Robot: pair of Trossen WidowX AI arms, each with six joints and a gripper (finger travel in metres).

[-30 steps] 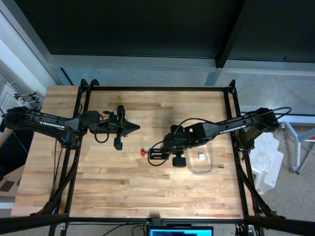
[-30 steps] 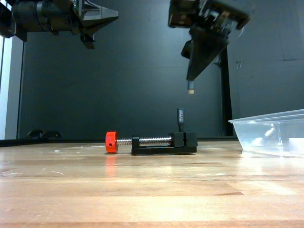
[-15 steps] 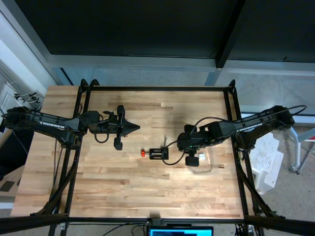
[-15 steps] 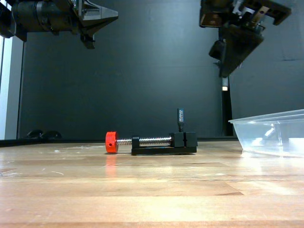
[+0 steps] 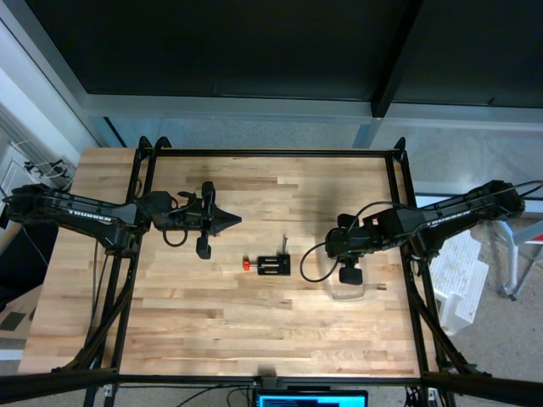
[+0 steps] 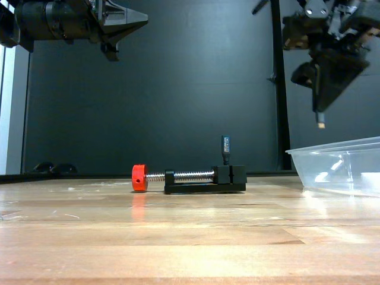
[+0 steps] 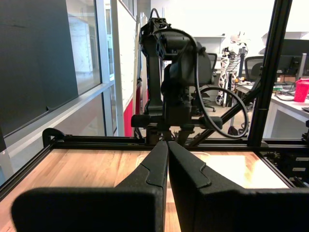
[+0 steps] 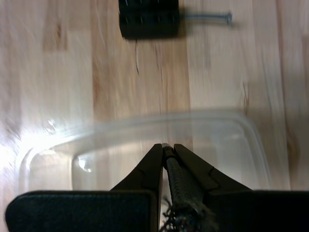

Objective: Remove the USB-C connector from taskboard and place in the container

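The pulling-out is done. The slim black stick-like USB-C connector (image 8: 174, 176) is out of the small black block-shaped taskboard (image 5: 273, 265). It hangs pinched in the jaws of the right gripper (image 6: 320, 108), above the clear oblong plastic container (image 6: 338, 169) and not touching its rim. What is left, I judge, is to lower it and let it go into the tray.

In the high view the container lies between 3 and 4 o'clock of the taskboard, near but apart. The left gripper (image 5: 231, 220) hangs aloft at about 10 o'clock of the taskboard, jaws pressed together on nothing.

The connector has a dark, woven-looking body and a pale metallic tip. The container is thin, glossy and see-through, with rounded corners and a flared lip that catches glare. The taskboard is matte black. A bare threaded metal screw (image 6: 189, 176) runs from it to a round red-orange knob (image 6: 139, 177), and a thin grey pin (image 6: 225, 148) stands upright from the block. The pale wooden plank tabletop (image 5: 212, 322) is satin-smooth and faintly scratched.
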